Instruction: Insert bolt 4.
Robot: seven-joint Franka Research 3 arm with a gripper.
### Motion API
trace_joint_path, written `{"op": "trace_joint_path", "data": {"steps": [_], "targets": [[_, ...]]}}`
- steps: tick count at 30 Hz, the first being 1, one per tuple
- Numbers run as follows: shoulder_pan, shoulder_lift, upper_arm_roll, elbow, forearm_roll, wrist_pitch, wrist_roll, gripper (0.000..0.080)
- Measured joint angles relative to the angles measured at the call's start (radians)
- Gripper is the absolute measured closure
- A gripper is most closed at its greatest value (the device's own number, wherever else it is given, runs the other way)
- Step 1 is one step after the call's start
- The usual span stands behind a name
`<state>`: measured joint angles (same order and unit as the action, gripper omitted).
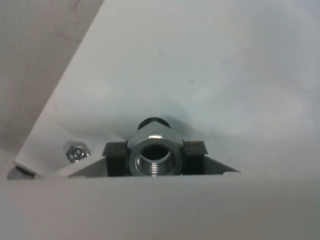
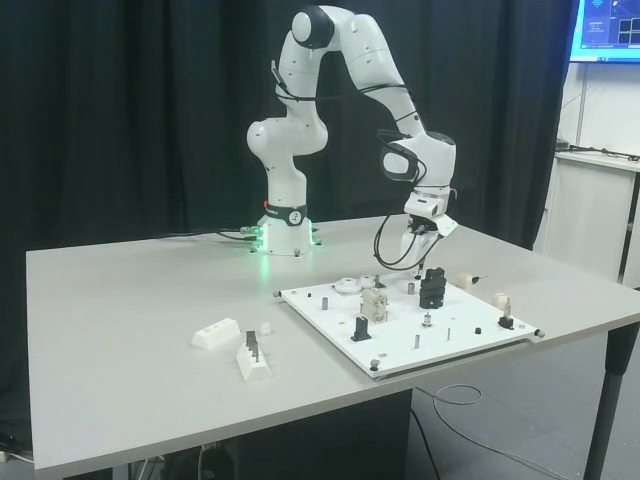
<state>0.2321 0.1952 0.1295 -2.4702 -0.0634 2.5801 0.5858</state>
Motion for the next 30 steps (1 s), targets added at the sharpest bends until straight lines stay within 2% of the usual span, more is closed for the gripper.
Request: {"op": "trace_joint_path", "data": {"steps": [30], "targets": [[-0.001,0.005,0.000,0.000,-0.001,0.008,0.002,0.0578]]}}
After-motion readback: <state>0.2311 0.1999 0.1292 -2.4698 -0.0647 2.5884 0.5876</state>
